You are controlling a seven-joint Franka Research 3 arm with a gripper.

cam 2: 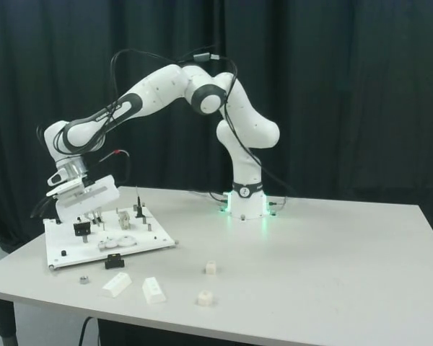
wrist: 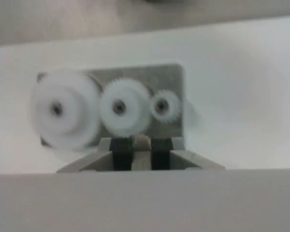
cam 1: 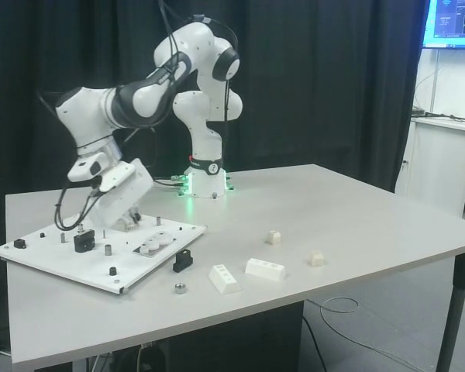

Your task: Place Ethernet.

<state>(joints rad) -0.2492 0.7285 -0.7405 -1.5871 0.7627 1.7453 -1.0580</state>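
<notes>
My gripper (wrist: 141,154) hangs low over the white assembly board (cam 1: 62,267), at its far side. The two black fingers (wrist: 121,152) stand close together, with a small pale plug, the Ethernet connector (wrist: 142,141), pinched between them. Just beyond the fingertips lies a grey plate (wrist: 170,77) that carries three white gears: a large one (wrist: 63,108), a middle one (wrist: 120,107) and a small one (wrist: 162,105). In the room views the hand (cam 1: 124,221) (cam 2: 94,213) tilts down at the board (cam 2: 65,252). No cable shows on the plug.
On the board stand a black part (cam 1: 83,242) and several pegs. In front of it on the table lie a black block (cam 1: 184,260), a nut (cam 1: 180,287), two white blocks (cam 1: 224,278) (cam 1: 265,268) and two small cubes (cam 1: 274,237) (cam 1: 316,258).
</notes>
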